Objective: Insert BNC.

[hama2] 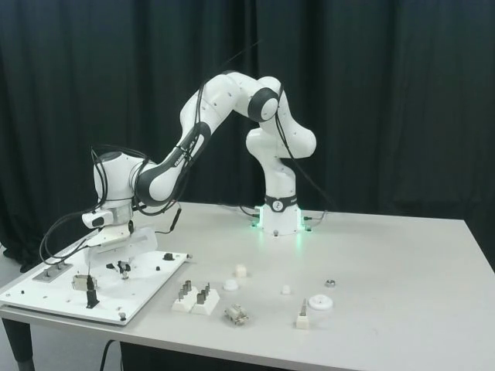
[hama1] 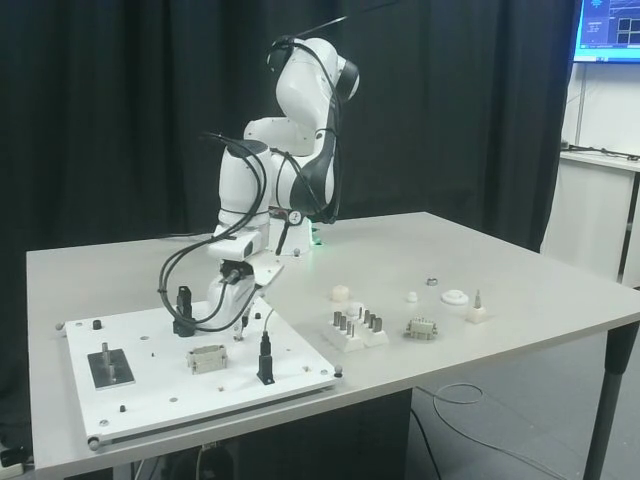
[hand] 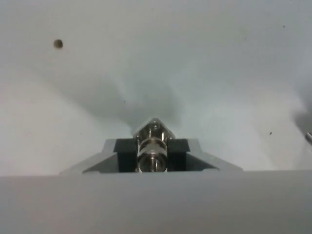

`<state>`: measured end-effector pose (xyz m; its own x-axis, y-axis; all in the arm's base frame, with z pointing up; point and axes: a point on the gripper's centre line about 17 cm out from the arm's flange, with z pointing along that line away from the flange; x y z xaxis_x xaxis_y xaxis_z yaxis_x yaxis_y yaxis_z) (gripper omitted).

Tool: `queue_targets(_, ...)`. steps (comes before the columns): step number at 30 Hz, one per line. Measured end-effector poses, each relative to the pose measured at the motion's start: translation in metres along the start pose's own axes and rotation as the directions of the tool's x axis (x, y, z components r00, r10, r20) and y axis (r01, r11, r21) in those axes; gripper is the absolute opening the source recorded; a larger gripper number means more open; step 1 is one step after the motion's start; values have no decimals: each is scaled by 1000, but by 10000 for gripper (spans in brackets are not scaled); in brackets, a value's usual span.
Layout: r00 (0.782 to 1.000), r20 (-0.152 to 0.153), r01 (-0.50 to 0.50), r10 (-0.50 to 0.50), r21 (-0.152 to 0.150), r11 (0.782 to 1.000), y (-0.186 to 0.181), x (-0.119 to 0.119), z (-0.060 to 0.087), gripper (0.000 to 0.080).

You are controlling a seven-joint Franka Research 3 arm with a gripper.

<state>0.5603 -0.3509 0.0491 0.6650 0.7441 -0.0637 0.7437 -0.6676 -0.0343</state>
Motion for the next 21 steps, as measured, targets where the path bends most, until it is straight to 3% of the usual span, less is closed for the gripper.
queue_targets(8, 1000, -1, -2, 2, 1, 1000, 0, 0, 0, 121)
queue_targets(21, 980, -7, -199, 199, 2, 980, 1, 1, 1, 121)
